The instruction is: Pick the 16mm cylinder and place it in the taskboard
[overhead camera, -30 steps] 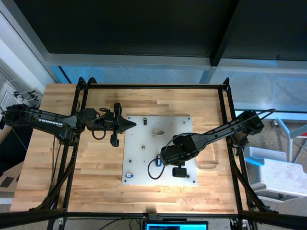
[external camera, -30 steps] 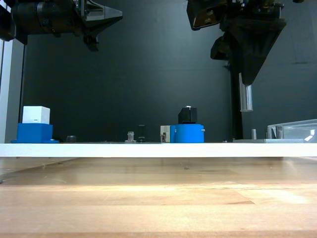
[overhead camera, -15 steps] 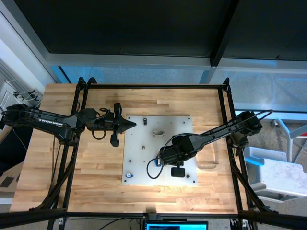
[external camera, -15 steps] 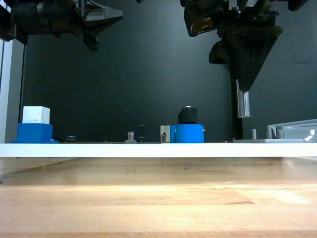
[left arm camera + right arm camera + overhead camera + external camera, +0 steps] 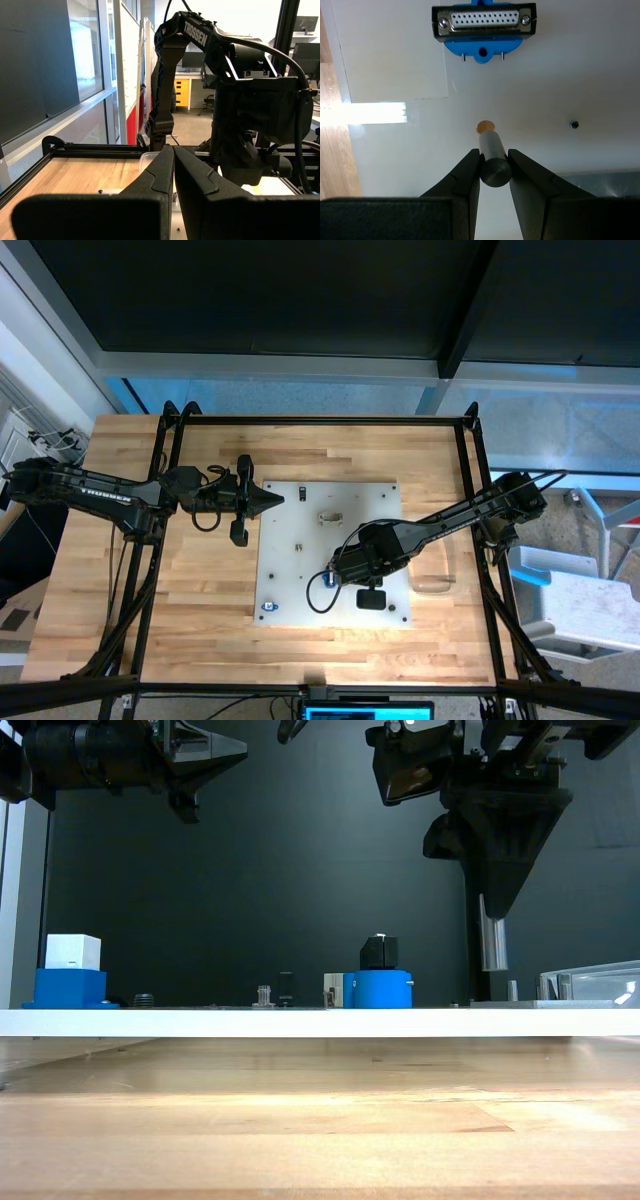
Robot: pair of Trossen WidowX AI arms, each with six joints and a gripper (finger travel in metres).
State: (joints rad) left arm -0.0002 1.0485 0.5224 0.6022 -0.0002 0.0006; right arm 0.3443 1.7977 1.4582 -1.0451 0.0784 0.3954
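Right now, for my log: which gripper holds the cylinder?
The right gripper, above the taskboard, clamps the 16mm cylinder; the left gripper, over the board's left edge, is shut and empty.

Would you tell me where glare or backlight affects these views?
Right wrist view: glare streaks the taskboard beside the right hand, holding the 16mm cylinder over it. Left wrist view: a bright backdrop silhouettes the shut left hand, raised at the board's left edge.

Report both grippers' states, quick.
Left gripper: shut, empty, at white square taskboard's left edge.
Right gripper: shut on short grey metal cylinder, above that board.
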